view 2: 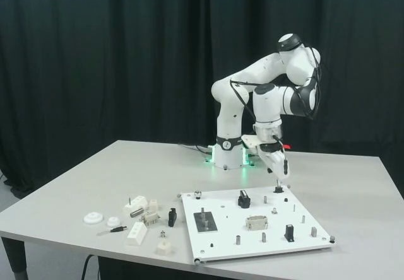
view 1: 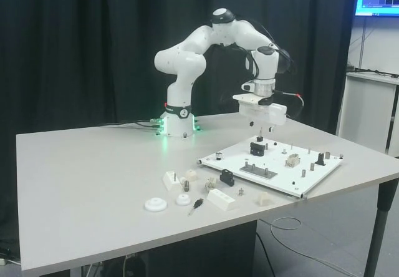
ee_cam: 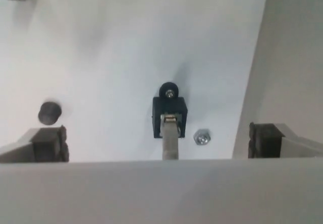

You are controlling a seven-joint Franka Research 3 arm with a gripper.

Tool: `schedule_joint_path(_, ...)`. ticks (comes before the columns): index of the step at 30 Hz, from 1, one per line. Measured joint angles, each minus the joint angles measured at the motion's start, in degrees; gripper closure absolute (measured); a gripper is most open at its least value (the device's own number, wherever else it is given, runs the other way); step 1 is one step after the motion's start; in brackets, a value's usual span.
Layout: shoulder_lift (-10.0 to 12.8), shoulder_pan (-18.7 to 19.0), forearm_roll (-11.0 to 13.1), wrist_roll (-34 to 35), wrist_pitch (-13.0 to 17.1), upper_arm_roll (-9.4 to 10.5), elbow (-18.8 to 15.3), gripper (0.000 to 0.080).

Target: Remove Ethernet.

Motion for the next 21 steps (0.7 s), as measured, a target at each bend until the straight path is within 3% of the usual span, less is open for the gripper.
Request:
schedule_joint_path(6,3.3,-0.2,-0.6,-0.9,-4.9,-3.47,0.2,0.0007)
schedule_joint_path(15,11.8,-0.6,-0.6,-2.1,-13.1,-8.20,0.3,0.0003)
schedule_joint_path(21,12.0,-0.3,-1.5,-2.1,-13.2,-9.28,0.6,0.0003)
